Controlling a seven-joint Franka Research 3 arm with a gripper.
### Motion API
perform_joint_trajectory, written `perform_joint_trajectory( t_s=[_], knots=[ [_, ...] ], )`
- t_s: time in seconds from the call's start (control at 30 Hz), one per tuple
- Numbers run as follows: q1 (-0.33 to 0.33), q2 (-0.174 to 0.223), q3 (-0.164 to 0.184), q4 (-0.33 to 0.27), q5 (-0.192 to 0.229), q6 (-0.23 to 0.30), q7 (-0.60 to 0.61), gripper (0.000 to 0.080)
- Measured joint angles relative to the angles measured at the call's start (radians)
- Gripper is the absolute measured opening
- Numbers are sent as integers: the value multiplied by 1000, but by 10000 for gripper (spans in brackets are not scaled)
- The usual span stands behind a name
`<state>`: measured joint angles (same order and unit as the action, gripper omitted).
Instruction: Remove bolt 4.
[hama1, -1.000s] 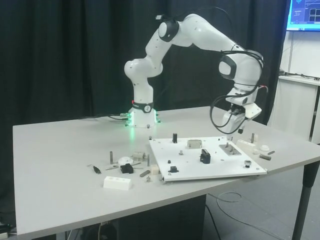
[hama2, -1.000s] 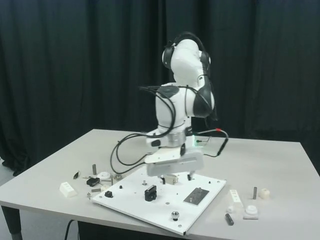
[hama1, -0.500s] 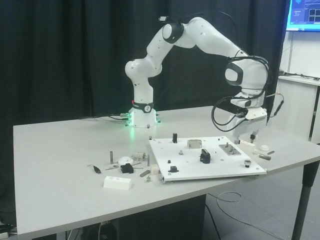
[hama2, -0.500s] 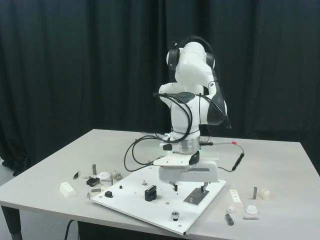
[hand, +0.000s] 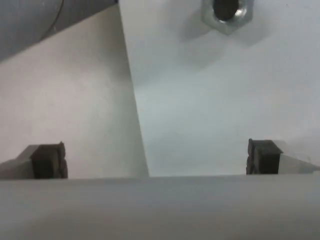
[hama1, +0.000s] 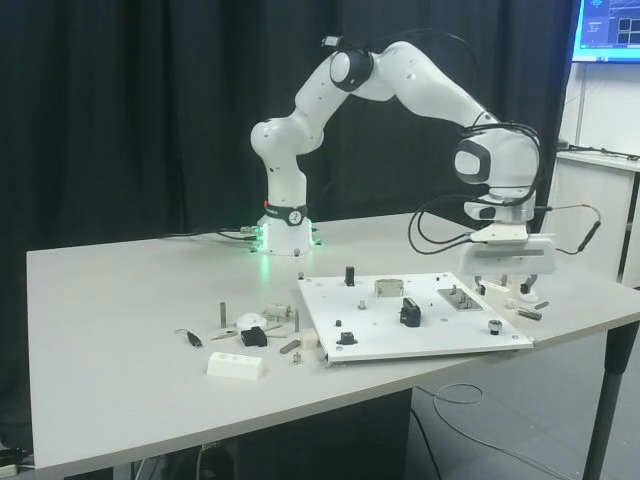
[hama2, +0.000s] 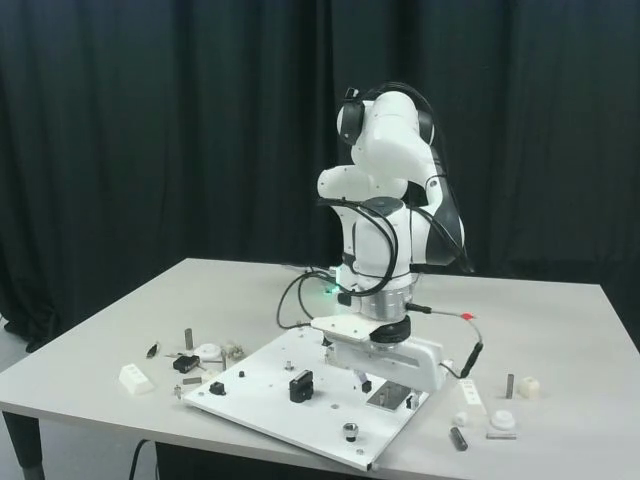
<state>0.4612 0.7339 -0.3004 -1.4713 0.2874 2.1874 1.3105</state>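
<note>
The arm has swung across the white assembly board (hama1: 410, 318) over the last second, from a raised position above the board's far edge to a lower one at the board's corner nearest the loose white parts. The hand (hama1: 503, 285) now hangs just above that edge, pointing straight down.

Hand state: the fingers (hand: 49, 161) stand wide apart in the wrist view, with nothing between them.

Beneath the hand, the wrist view shows the board edge running between the fingertips, grey counter (hand: 65, 100) on one side and white board on the other. A hex-headed fastener (hand: 227, 12) sits on the board, ahead of the hand and well off the line between the fingertips.

Location of bolt 4: no markings are legible. Judged from the arm's travel, the likely candidate is the fastener (hama1: 493, 327) near the board's front corner, close to the hand. This cannot be confirmed.

Assessment: the move reads as an approach, not a grasp. No bolt is yet held or enclosed. The hand would need to be centred over the fastener before descending. Risk: a descent from the present offset would meet the board edge rather than the bolt.
</note>
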Motion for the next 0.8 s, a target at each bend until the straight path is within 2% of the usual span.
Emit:
perform_joint_trajectory(
  t_s=[0.5, 0.8],
  knots=[
    [4, 6, -21, 1, -27, 29, 360, 800],
    [3, 13, -40, 6, -31, 51, 500, 800]
  ],
)
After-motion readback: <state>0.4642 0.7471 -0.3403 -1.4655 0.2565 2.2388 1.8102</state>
